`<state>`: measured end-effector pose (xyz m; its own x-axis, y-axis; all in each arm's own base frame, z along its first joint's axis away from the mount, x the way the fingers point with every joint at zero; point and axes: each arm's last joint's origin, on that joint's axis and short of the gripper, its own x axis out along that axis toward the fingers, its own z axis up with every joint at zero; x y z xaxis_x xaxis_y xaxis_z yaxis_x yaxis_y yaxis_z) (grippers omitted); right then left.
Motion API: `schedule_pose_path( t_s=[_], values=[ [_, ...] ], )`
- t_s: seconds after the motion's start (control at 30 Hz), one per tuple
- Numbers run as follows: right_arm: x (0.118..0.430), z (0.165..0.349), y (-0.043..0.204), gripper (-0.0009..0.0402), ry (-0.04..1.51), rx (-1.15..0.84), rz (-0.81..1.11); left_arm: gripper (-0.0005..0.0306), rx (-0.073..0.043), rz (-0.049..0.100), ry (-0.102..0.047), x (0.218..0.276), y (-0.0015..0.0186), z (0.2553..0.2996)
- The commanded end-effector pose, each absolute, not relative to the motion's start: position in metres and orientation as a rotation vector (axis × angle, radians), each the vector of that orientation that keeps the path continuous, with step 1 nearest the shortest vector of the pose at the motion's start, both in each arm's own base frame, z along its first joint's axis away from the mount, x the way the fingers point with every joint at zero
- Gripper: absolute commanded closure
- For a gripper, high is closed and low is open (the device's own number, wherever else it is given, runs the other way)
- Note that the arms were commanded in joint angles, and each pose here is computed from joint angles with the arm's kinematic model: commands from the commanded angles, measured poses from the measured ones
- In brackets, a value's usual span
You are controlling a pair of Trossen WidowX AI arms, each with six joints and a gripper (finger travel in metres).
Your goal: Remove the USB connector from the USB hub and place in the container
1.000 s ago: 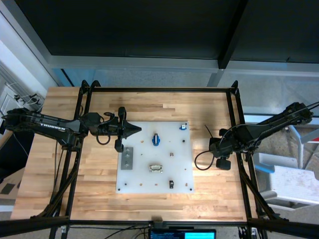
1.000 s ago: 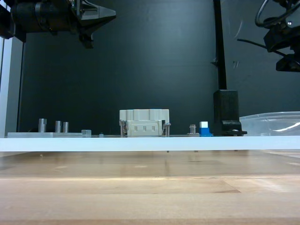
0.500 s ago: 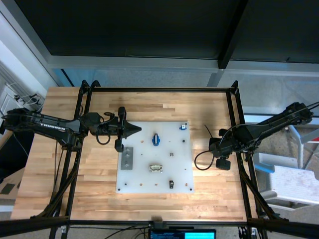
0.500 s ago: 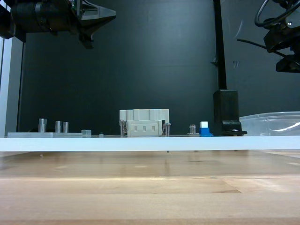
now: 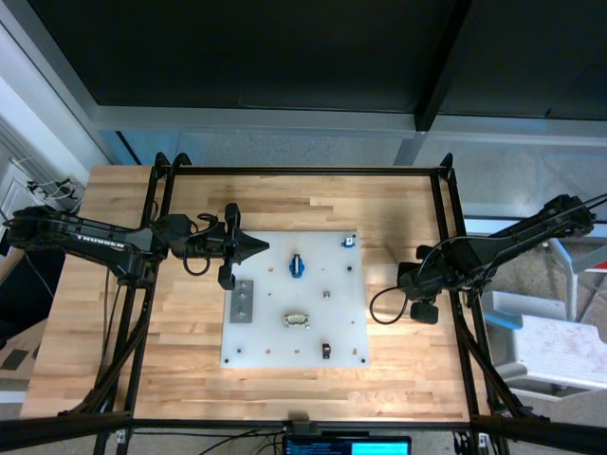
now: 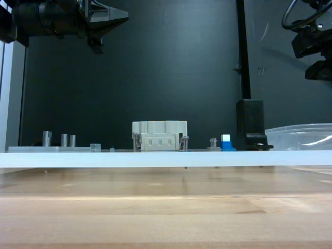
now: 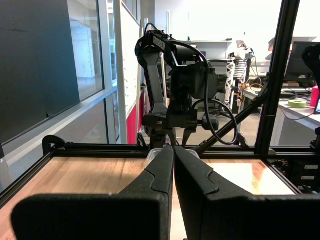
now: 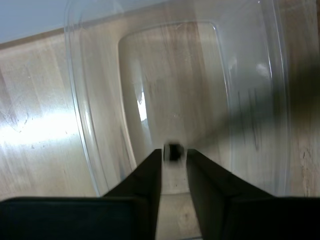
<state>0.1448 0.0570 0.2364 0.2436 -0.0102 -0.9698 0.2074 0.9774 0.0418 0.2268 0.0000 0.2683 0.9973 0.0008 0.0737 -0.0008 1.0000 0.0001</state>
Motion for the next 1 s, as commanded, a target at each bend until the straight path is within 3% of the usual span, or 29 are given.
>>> schedule_pose_path(
  t_s=[0.03,0.23,0.37,1.0],
  values=[
    [0.1451,0.2366,0.0571,0.0254,1.316,0.181,-0.156,0.0299,0.000,0.000,-0.074,0.2269,0.0000,0.2683],
    [0.1451,0.2366,0.0571,0.0172,1.315,0.192,-0.164,0.0300,0.000,0.000,-0.074,0.2269,0.0000,0.2683],
    [0.1452,0.2366,0.0571,0.0144,1.314,0.196,-0.167,0.0299,0.000,0.000,-0.074,0.2269,0.0000,0.2683],
    [0.1458,0.2365,0.0571,0.0150,1.308,0.193,-0.171,0.0300,0.000,0.001,-0.074,0.2269,0.0001,0.2683]
  ],
)
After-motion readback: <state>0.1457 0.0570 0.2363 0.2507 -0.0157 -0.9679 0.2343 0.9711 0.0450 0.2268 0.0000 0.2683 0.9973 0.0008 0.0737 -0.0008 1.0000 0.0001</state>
